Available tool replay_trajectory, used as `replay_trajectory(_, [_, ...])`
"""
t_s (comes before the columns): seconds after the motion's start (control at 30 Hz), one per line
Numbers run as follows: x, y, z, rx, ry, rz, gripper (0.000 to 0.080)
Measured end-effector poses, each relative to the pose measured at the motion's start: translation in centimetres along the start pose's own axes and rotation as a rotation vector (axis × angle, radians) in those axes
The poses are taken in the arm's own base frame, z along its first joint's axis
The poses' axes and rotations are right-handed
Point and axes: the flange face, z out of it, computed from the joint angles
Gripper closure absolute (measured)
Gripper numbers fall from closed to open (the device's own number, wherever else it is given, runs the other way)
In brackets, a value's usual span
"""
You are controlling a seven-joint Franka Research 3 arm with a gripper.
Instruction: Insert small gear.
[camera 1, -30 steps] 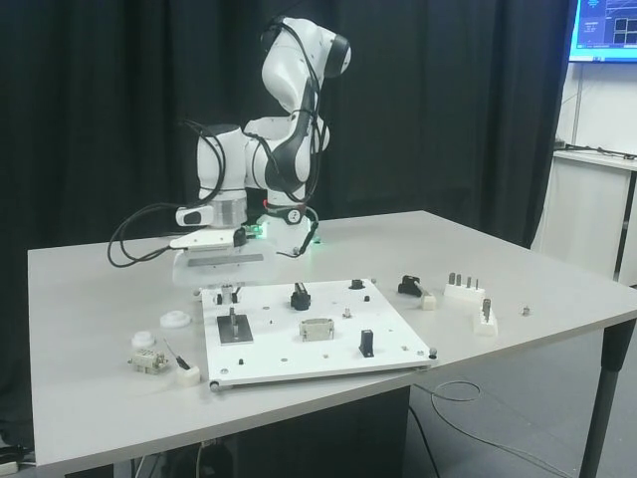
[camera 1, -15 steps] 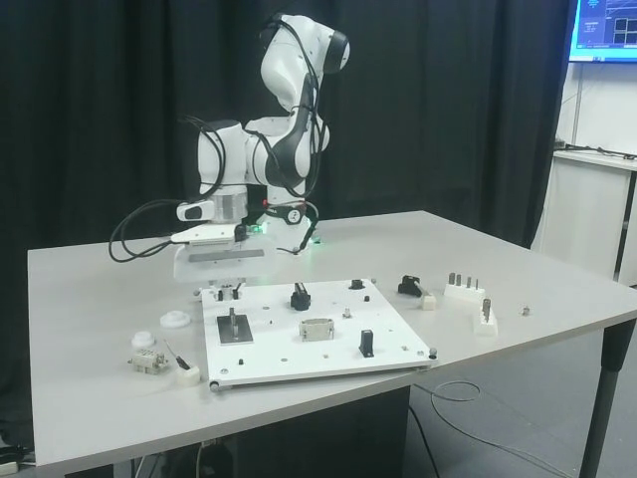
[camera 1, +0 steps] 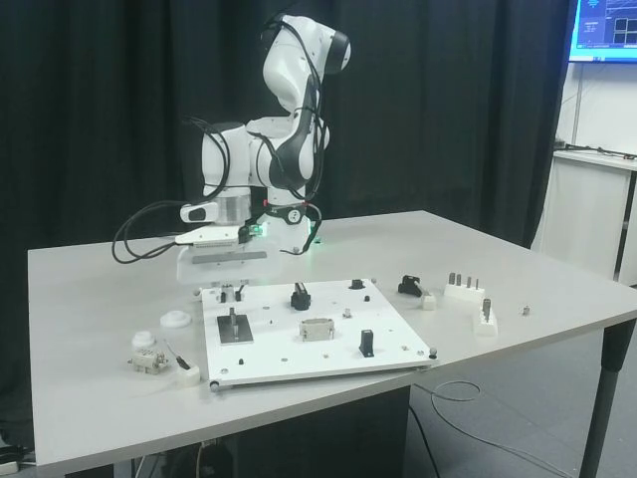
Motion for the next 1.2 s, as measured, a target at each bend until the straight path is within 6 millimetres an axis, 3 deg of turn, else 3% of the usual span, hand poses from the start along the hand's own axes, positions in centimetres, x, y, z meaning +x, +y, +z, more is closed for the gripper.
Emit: replay_trajectory(1.2, [-1.2,-0.5,1.5,-0.005,0.033,-0.009,0.0604])
